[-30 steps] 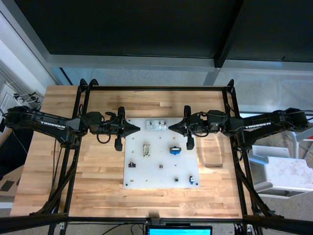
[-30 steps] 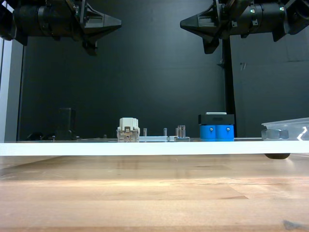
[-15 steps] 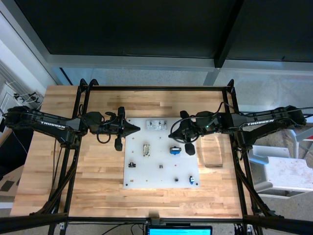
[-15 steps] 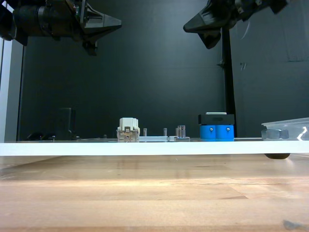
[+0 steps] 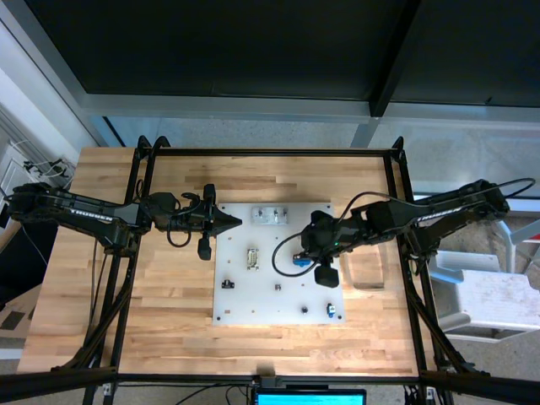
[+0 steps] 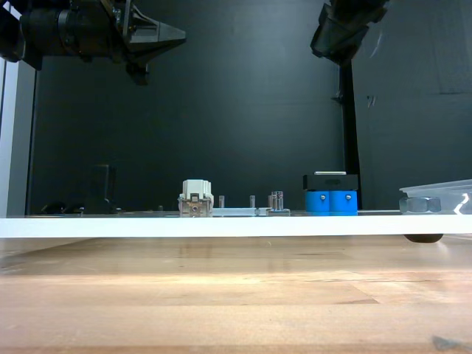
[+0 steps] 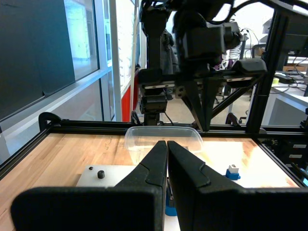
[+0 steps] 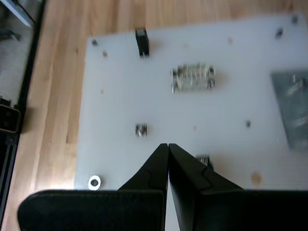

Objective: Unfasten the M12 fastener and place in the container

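Observation:
The M12 fastener is a small silver ring on the white board. From above it shows as a dark dot near the board's near right edge, outside the container. At table height the nut is seen against the clear container; it seems to sit on its stud. My right gripper hangs shut and empty high over mid-board, tilted downward. My left gripper is shut and empty, high over the board's far left edge.
A silver connector block, a blue-and-black connector, a small post and a blue-and-white piece stand on the board. A black frame rings the wooden table.
The right arm has swung from the board's far edge toward mid-board, its gripper tipping downward. The left arm has not moved. Nothing on the board has shifted.

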You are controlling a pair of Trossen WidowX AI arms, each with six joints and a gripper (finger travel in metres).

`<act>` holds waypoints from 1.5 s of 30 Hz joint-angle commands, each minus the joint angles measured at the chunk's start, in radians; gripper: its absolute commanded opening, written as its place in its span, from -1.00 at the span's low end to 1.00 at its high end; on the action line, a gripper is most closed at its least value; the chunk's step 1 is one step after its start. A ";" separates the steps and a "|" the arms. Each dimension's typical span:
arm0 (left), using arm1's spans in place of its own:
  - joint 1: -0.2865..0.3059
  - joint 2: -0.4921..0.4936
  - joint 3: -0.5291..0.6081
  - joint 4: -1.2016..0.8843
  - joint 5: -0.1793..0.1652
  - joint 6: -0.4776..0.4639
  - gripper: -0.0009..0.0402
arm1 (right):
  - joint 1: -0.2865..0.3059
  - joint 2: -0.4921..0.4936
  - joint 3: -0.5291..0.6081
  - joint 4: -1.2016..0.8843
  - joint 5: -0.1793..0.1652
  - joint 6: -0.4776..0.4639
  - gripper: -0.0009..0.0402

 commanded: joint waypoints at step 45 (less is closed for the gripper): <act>0.000 0.000 0.000 0.000 0.000 0.000 -0.96 | 0.222 0.498 0.384 -0.405 -0.066 0.710 -0.38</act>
